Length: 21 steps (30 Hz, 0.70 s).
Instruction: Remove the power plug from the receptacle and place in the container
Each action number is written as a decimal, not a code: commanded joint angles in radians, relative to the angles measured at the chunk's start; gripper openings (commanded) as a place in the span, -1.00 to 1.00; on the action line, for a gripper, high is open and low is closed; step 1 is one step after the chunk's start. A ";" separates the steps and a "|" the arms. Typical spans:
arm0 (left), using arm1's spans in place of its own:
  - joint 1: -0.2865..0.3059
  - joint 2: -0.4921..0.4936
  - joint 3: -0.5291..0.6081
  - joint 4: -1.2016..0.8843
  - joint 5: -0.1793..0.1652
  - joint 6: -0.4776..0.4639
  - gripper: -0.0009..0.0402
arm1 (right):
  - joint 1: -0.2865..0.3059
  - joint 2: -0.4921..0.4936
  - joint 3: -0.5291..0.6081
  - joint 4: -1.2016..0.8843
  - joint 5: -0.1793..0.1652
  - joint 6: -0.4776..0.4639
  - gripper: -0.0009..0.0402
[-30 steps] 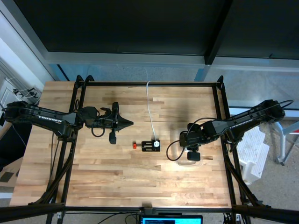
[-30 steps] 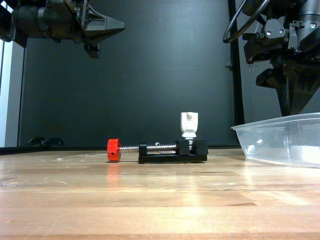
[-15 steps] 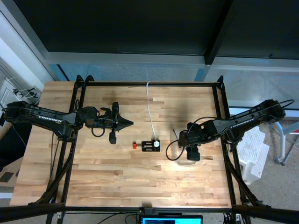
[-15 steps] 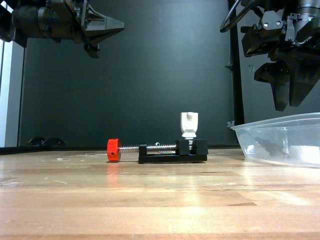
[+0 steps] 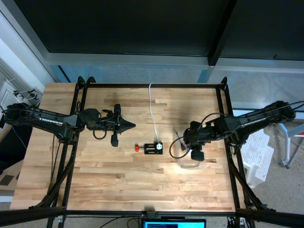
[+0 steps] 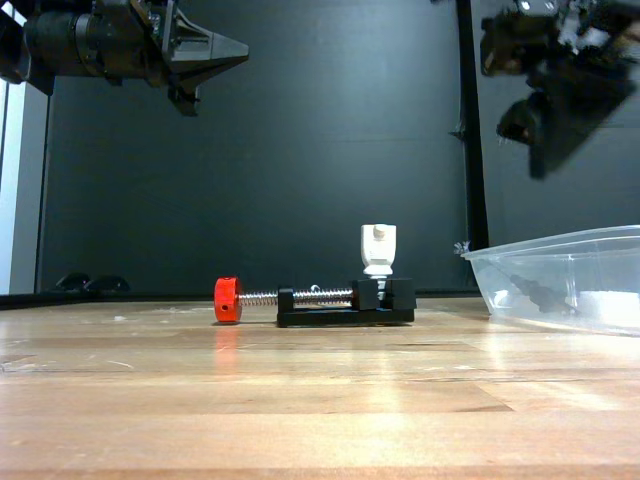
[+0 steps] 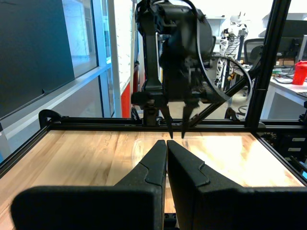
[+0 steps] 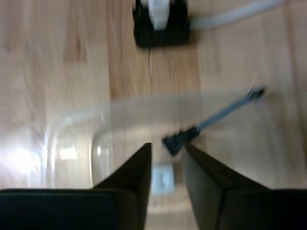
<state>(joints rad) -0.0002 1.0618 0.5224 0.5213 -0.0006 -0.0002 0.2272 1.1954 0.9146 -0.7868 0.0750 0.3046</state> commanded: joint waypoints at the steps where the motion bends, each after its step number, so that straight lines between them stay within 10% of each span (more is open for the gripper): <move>1: 0.000 0.000 0.000 0.000 0.000 0.000 -0.96 | -0.027 -0.039 0.009 0.069 -0.001 -0.032 -0.94; 21: 0.000 0.000 0.000 0.000 0.000 0.000 -0.96 | -0.174 -0.046 -0.077 0.753 -0.053 -0.273 -0.96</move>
<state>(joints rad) -0.0002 1.0618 0.5228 0.5205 -0.0010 -0.0002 0.0574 1.1511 0.8619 -0.1032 0.0223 0.0311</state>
